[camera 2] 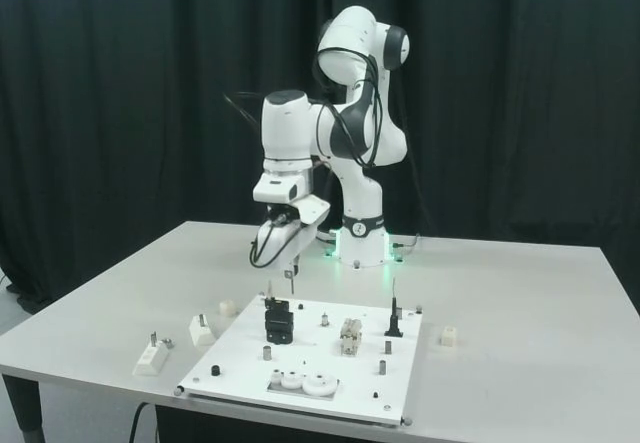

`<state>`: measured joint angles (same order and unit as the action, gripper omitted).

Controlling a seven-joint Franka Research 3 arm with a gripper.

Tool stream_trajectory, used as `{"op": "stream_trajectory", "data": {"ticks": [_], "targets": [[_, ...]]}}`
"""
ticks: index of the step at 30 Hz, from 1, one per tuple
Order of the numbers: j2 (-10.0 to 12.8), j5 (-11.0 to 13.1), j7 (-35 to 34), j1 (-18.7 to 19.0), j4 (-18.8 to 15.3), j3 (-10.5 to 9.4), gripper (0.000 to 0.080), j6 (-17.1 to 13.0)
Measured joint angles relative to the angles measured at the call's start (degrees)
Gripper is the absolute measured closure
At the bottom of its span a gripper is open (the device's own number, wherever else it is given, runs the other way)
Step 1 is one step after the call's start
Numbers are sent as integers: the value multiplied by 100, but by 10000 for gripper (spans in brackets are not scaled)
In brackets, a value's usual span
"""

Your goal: Insert square peg 1.

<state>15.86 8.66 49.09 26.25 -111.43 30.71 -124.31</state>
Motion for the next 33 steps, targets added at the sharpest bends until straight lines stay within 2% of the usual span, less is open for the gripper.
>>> {"op": "stream_trajectory", "data": {"ticks": [20,33], "targets": [[23,-26,84,1,-484,-261,779,-357],[23,-47,177,7,-745,-347,779,-652]]}}
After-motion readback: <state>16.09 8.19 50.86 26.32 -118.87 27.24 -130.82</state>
